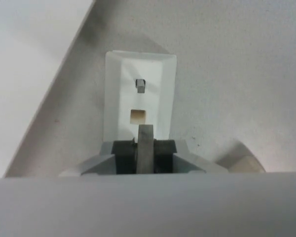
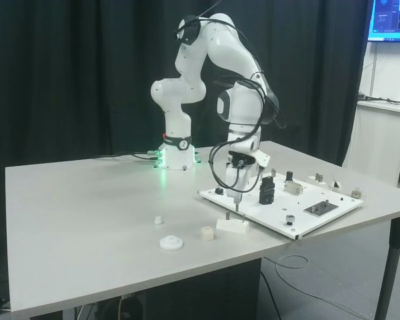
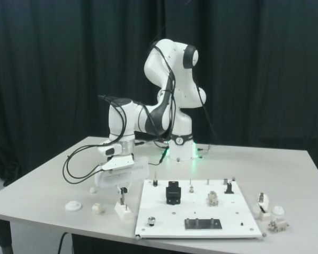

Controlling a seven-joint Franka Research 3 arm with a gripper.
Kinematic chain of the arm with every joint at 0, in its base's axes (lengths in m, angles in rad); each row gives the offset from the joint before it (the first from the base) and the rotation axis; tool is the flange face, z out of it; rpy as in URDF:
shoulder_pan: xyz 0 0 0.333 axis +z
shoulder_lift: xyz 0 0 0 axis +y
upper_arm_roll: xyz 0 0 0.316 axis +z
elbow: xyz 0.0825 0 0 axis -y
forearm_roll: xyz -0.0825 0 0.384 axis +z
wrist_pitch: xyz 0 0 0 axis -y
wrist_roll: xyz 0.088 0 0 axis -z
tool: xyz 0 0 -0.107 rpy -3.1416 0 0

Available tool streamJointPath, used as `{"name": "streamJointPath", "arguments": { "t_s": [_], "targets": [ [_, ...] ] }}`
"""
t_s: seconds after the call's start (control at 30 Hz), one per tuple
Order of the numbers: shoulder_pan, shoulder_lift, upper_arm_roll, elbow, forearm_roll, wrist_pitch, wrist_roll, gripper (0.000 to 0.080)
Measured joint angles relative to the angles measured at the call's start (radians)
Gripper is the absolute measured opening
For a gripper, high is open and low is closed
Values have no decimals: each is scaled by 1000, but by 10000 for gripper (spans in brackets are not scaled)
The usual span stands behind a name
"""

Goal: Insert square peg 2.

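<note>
Square peg 2 [image 1: 145, 148] sits clamped upright in the gripper [image 1: 145, 157], hanging just above the small white block [image 1: 138, 94] on the worktop [image 2: 87, 200]. Its empty square hole [image 1: 137, 116] lies at twelve o'clock from the peg tip; a slight offset or twist could jam the peg on the rim.

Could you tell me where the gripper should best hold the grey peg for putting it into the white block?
Grip the peg high on its flat sides, from straight above, as the gripper does now. It hangs upright over the block, whose square hole opens upward, leaving the tip free.
</note>
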Motion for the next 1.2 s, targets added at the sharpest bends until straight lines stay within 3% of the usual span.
{"name": "streamJointPath", "arguments": {
  "t_s": [0.3, 0.5, 0.9, 1.2],
  "targets": [
    [0, -2, 0, 0, 0, -8, 10, 75],
    [4, -18, 0, 0, 0, -63, 54, 75],
    [40, -80, 0, -20, 0, -197, 143, 75],
    [79, -135, 0, -85, -3, -219, 205, 75]
  ]
}}
